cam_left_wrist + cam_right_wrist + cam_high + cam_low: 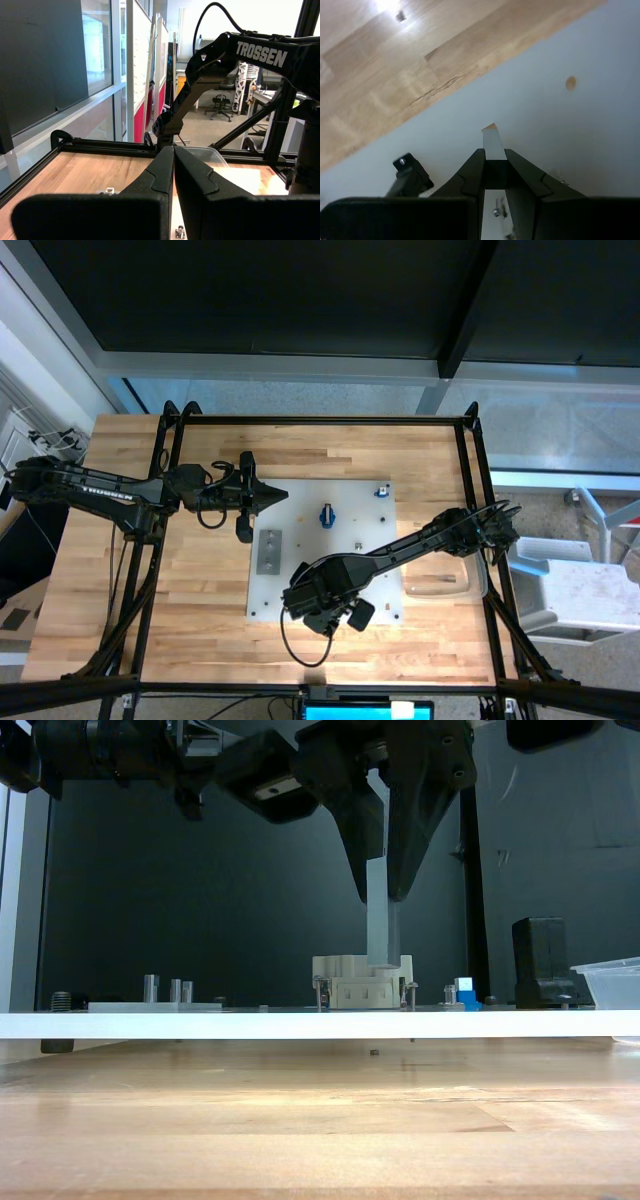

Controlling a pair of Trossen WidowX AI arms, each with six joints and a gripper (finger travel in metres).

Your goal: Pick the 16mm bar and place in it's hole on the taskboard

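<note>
Got left gripper [275,495] over bench [200,590] just off board's [300,530] far-left corner, lying level and pointing inward; fingers [160,175] pressed together, nothing between them. Next, on board's left part, grey block [270,550] with short pegs [150,988] standing on it. Further along, blue part [327,514] mid-board and smaller blue piece [381,490] toward far edge. Then right gripper [380,890] above board's near edge, pointing straight down, fingers clamped on 16mm bar [380,925]. Bar held upright, lower end hanging above board surface, not in any seat; lines up in low view with beige fixture [362,985], can't tell how far behind. From right wrist view: bar tip over bare white board, small round hole [570,83] apart from tip, wood of bench past board's edge. Furthest right: black block [540,965] standing near clear tub [440,585], tub sitting on bench just beside board's right edge.
</note>
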